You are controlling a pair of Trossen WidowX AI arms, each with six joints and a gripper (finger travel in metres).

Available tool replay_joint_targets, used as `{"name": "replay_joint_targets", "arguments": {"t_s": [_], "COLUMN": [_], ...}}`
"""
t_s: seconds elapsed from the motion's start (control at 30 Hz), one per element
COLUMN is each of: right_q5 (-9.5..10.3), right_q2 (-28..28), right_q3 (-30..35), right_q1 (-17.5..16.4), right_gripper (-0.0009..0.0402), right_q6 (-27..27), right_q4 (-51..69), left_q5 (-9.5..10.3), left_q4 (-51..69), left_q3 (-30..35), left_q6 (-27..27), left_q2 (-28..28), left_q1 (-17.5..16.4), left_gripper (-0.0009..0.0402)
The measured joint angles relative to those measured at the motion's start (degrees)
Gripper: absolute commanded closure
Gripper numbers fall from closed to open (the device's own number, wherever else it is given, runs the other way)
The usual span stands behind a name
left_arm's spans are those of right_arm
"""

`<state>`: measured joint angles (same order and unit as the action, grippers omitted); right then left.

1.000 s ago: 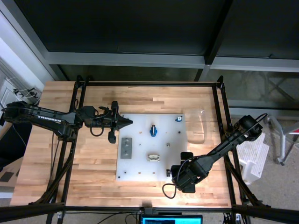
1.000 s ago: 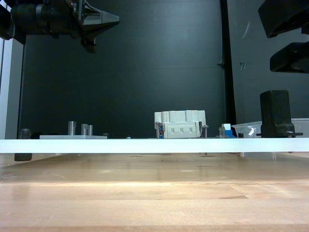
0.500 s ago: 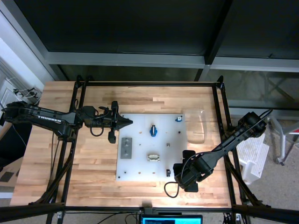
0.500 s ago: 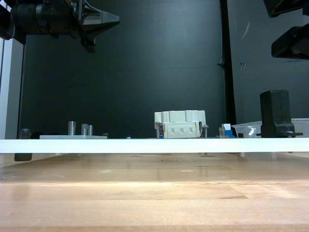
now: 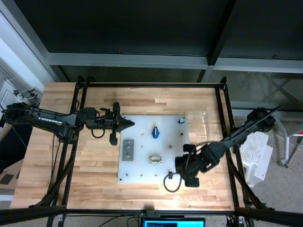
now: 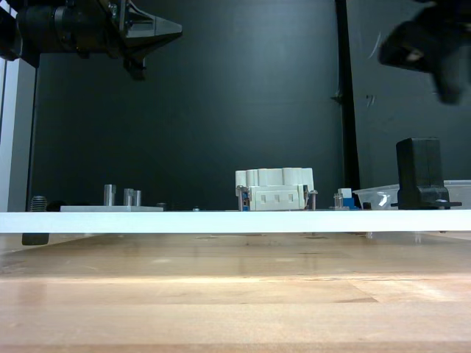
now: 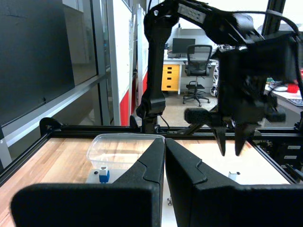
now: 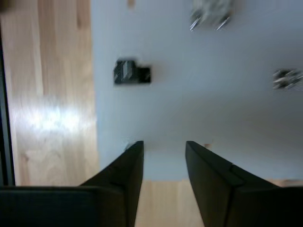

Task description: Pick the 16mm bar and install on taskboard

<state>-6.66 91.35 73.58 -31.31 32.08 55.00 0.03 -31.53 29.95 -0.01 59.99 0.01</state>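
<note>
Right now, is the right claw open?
Right gripper: open, fingers apart over the taskboard. Left gripper: shut, above its left edge.

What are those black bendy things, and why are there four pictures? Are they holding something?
They are two robot arms with pinchers called grippers. One picture looks down from above, one peeks along the tabletop, and two come from small cameras on the arms. The left gripper hangs shut above the far left corner of the white taskboard; the right gripper is open above its near right corner. Neither holds anything. On the board sit a grey block and a blue knob; a clear tray lies beside it on the wooden table.
</note>
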Motion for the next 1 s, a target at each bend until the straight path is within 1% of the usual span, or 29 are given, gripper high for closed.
{"name": "replay_joint_targets", "arguments": {"t_s": [0.2, 0.3, 0.43, 0.5, 0.73, 0.8, 0.9, 0.93, 1.0], "right_q5": [-1.36, -1.33, -1.31, -1.31, -1.29, -0.7, 1.6, 1.99, 2.1], "right_q2": [-4.9, -7.0, -9.2, -10.2, -14.2, -15.8, -18.3, -19.0, -20.4], "right_q3": [-0.4, -0.4, -0.4, -0.4, -1.6, -3.1, -6.0, -7.0, -8.9], "right_q1": [6.4, 9.6, 13.2, 14.8, 20.8, 22.4, 24.7, 25.3, 26.2], "right_gripper": [0.0398, 0.0385, 0.0395, 0.0392, 0.0393, 0.0393, 0.0393, 0.0393, 0.0393], "right_q6": [-7.5, -11.6, -17.4, -20.0, -25.7, -26.8, -27.5, -28.0, -28.7], "right_q4": [-0.7, -1.5, -2.2, -2.8, -7.5, -10.5, -16.3, -18.0, -21.6], "left_q5": [0.0, 0.02, 0.02, 0.02, 0.0, 0.02, 0.02, 0.0, 0.02], "left_q4": [0.0, 0.0, 0.0, 0.0, 0.0, 0.0, 0.0, 0.0, 0.0], "left_q3": [0.0, 0.0, 0.0, 0.0, 0.0, 0.0, 0.0, 0.0, 0.0], "left_q6": [0.0, 0.0, 0.0, 0.0, 0.0, 0.0, 0.0, 0.0, 0.0], "left_q2": [0.0, 0.0, 0.0, 0.0, 0.0, 0.0, 0.0, 0.0, 0.0], "left_q1": [0.0, 0.0, 0.0, 0.0, 0.0, 0.0, 0.0, 0.0, 0.0], "left_gripper": [0.0393, 0.0393, 0.0393, 0.0393, 0.0393, 0.0393, 0.0393, 0.0393, 0.0393]}}
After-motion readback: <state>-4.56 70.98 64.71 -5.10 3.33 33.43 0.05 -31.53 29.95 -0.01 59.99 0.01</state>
